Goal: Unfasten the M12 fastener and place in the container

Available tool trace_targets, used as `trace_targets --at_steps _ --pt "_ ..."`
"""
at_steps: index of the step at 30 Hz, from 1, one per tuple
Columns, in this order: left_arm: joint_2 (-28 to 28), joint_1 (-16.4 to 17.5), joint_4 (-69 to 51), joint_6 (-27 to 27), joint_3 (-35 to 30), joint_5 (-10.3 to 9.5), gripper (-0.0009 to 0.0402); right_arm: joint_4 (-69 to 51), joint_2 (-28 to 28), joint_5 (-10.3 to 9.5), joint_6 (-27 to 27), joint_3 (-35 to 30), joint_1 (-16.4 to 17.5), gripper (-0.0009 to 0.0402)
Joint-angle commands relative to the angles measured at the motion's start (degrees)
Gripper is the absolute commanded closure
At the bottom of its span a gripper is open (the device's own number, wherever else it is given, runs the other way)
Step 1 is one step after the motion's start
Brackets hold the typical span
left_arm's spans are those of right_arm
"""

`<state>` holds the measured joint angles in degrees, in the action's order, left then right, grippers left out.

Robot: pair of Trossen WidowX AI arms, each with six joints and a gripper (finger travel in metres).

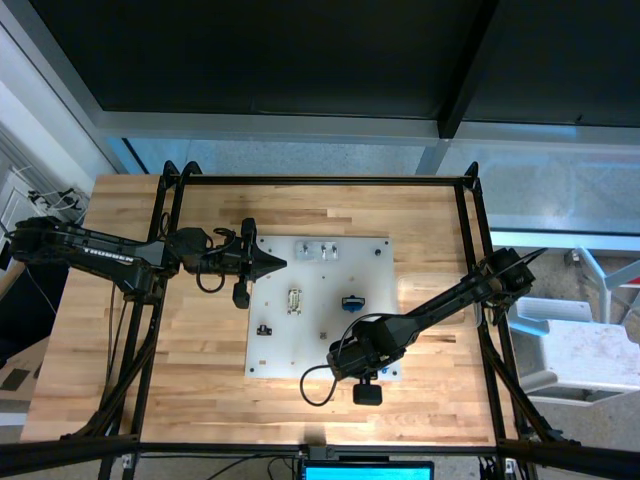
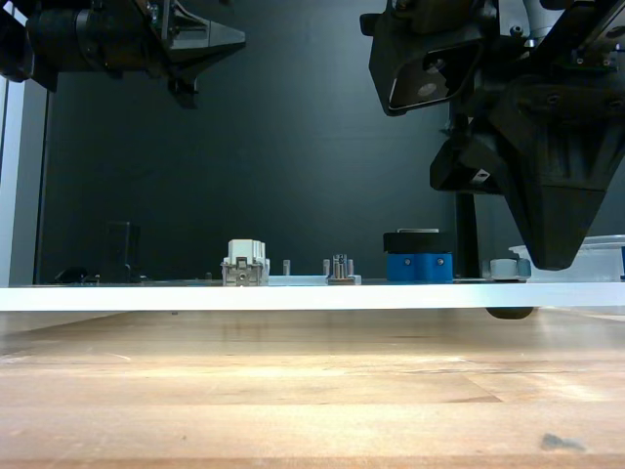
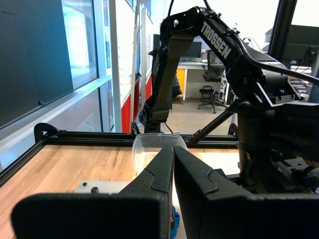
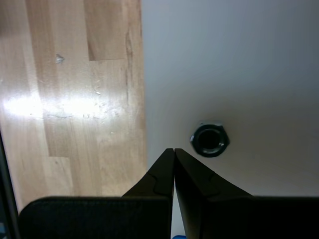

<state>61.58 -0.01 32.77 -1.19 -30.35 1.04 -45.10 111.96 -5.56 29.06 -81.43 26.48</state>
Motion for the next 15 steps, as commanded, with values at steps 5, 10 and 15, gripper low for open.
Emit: trace_targets --at_steps 5,10,15 --pt "0.0 0.0 0.1 0.0 0.0 0.0 0.0393 -1.8 -0.1 6.29 -0.7 -0.1 -0.1 0.0393" --pt "0.0 0.0 0.1 0.0 0.0 0.0 0.0393 -9.4 -1.3 19.61 4.8 -0.8 -0.1 0.0393" --pt "0.0 0.0 -0.7 0.0 0.0 0.0 0.0393 -9.3 -1.7 17.77 4.8 -0.9 0.0 0.0393"
